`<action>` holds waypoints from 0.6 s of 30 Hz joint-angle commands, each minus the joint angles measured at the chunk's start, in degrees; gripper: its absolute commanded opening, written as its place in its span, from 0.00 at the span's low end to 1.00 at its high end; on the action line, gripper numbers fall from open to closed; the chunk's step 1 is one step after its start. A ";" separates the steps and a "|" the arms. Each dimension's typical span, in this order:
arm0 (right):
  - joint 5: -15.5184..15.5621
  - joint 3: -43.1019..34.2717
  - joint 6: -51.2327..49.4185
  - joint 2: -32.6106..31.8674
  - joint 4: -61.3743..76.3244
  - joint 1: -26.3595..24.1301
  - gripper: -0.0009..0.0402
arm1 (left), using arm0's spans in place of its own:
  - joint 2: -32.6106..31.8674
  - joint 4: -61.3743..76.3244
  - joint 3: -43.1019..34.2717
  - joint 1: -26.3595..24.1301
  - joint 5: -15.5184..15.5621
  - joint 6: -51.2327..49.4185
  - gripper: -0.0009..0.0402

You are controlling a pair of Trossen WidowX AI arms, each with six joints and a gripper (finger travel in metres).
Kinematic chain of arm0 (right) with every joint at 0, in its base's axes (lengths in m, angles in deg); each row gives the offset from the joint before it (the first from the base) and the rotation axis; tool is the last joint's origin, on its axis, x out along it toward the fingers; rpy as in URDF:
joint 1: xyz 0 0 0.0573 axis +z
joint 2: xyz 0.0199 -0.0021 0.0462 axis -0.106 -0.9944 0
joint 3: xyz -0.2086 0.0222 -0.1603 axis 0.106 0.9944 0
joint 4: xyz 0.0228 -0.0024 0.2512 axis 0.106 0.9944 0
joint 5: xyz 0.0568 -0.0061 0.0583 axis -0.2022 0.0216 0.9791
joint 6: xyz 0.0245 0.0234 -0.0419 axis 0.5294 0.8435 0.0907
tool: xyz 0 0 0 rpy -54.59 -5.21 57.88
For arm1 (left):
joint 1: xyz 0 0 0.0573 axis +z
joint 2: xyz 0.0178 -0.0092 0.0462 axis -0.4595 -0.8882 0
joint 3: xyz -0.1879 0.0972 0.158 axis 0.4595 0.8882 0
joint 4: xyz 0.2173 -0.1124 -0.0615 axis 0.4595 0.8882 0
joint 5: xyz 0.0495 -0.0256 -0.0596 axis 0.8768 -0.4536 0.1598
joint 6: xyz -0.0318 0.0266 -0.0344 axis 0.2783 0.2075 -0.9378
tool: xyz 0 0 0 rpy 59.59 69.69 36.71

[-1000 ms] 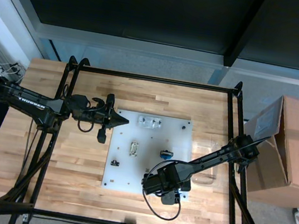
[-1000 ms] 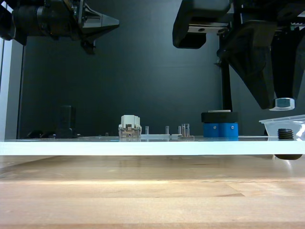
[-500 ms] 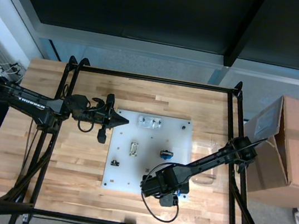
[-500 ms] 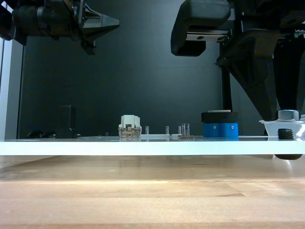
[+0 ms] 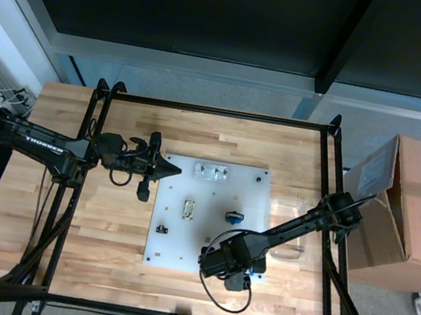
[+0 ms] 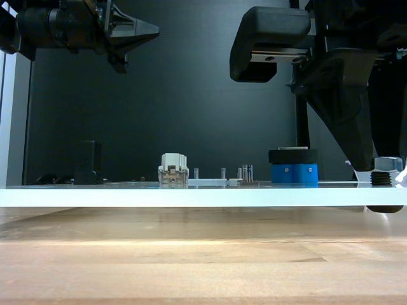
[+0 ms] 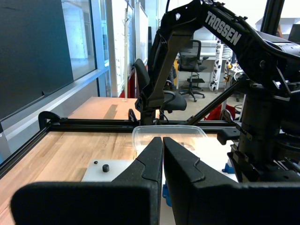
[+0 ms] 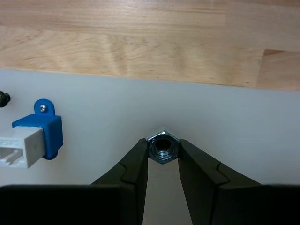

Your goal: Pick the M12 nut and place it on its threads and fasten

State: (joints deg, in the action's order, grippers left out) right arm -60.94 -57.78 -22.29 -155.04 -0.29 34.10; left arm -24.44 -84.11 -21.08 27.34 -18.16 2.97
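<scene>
The small silver nut (image 6: 388, 163) is pinched between my right gripper's fingers (image 8: 136, 161), its hole facing the right wrist camera (image 8: 163, 147). In the low view the nut's underside meets the top of the black ribbed stud (image 6: 381, 180), whose ribs still show below it. My right gripper (image 6: 385, 168) is shut on the nut, low over the white board's (image 5: 180, 257) near right edge (image 5: 245, 274); in the high view the arm hides both nut and stud. My left gripper (image 5: 177, 171) hovers shut, high above the board's far left edge (image 6: 156, 28), fingertips together (image 7: 162, 139).
A clear tray (image 5: 290, 242) lies just right of the board. On the board stand a blue block with a black cap (image 6: 292, 166), a white connector (image 6: 173, 170) and a blue clip (image 8: 40, 133). A cardboard box (image 5: 408, 211) sits off the table's right side.
My right gripper has come down with the nut, from well above the stud to resting on its top. The left arm has not moved.
</scene>
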 commanded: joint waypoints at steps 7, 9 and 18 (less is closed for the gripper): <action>0.07 0.22 1.62 -1.14 -1.05 -0.50 0.02 | -0.02 0.00 0.00 0.00 -0.02 0.00 0.02; 0.07 0.24 2.60 -1.14 -1.03 -0.55 0.02 | -0.02 0.00 0.00 0.00 -0.02 0.00 0.02; 0.11 0.28 8.55 -1.14 -1.01 -0.72 0.02 | -0.02 0.00 0.00 0.00 -0.02 0.00 0.02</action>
State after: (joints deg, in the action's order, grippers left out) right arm -60.68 -57.54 -14.68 -156.02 -0.99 33.40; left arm -24.44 -84.08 -21.06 27.34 -18.18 2.97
